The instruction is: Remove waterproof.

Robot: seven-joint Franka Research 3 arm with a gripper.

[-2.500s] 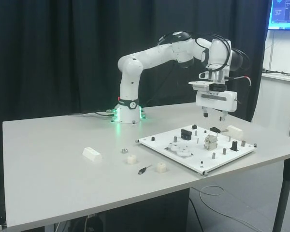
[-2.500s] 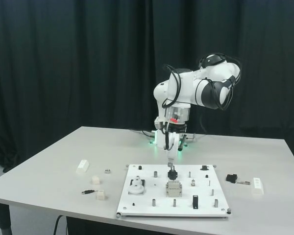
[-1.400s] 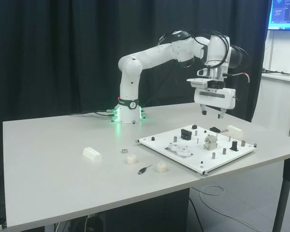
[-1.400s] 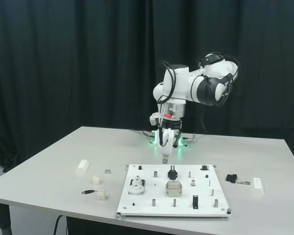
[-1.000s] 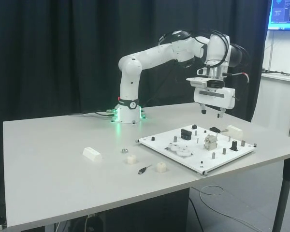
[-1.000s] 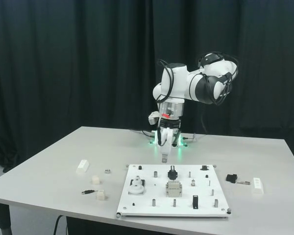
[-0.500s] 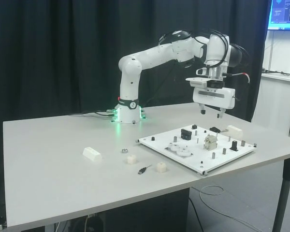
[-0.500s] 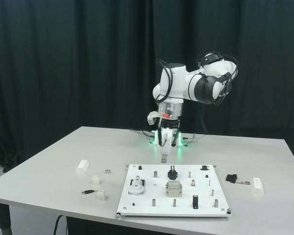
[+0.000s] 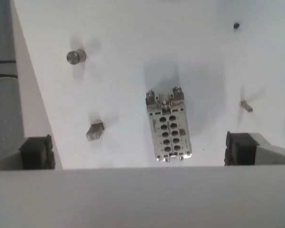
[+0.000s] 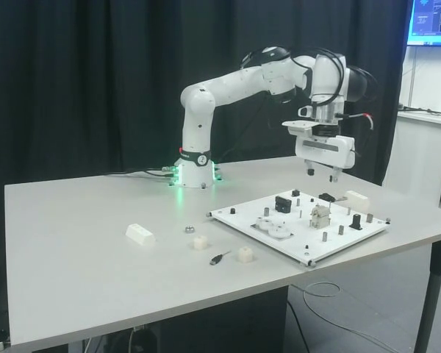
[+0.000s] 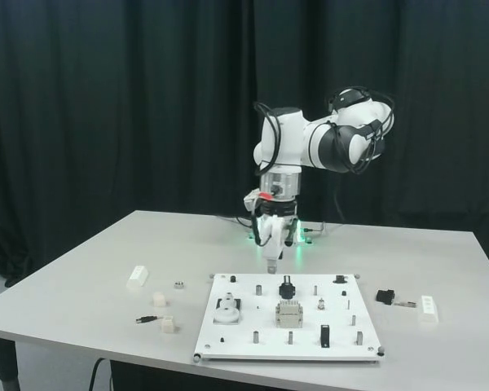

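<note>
Your claw (image 10: pixel 322 174) hangs wide and holds nothing: in the wrist view its two black fingertips (image 9: pixel 35 152) stand far apart with only the board showing between them. It points straight down and sits well clear of the parts, a stance that suits lining up over a part before coming down on it. Under it lies the white board (image 11: pixel 228 346), flat on the grey table (image 10: pixel 73 243) so that every part on it stands upright and can be pulled straight up. I take the waterproof to be the black plug (image 11: pixel 287 287), though you cannot be sure of that from these views. It is seated in the back half of the board, not yet removed. In the second room view the claw hangs over the board's back edge, so the plug is below it and a little further in toward the board's middle, apart from the fingers. The wrist view does not clearly show the plug. What shows there between the fingertips is the grey connector (image 9: pixel 167 126), which sits just in front of the plug with a few pegs (image 9: pixel 76 56) around it. If the plug is your target, I judge that you need to shift over it before descending, and close on it without catching the connector. Loose white blocks (image 10: pixel 140 234) lie well apart on the table, out of your way.
</note>
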